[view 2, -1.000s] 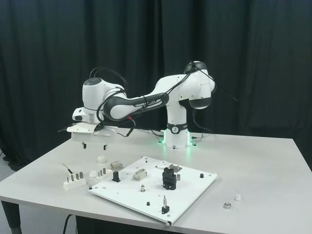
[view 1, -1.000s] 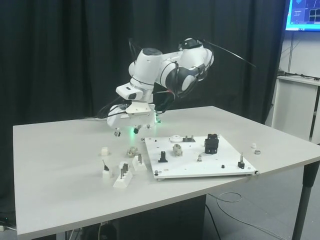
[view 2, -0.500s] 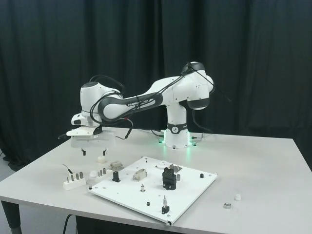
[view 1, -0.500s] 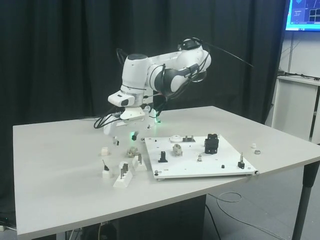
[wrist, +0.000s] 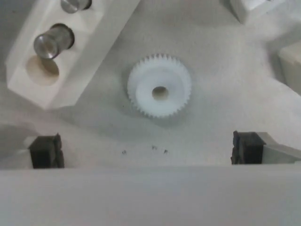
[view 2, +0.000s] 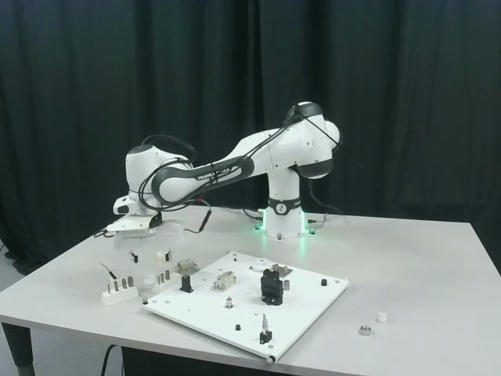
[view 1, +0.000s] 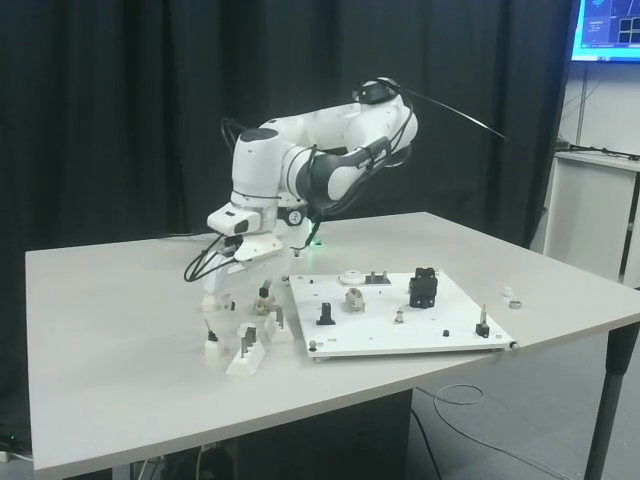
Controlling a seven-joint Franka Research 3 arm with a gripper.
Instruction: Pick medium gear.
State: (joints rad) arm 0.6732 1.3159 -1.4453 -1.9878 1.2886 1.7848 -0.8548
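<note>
- The gear (wrist: 159,92), white and toothed, lies flat on the grey table (view 1: 120,330), hole upward, just beside a white block (wrist: 56,52) that holds metal pins.
- The gripper (wrist: 146,150) hangs directly above it, fingers spread wide with nothing between them; one black fingertip (wrist: 45,151) sits well out on either side of the gear, likely so the jaws can straddle it on the way down.
- In the room views the gripper (view 2: 149,252) hovers near the table, beside the white board (view 2: 313,309).
- Compared with a second ago, the arm has swung outward from the board and dropped lower.
</note>
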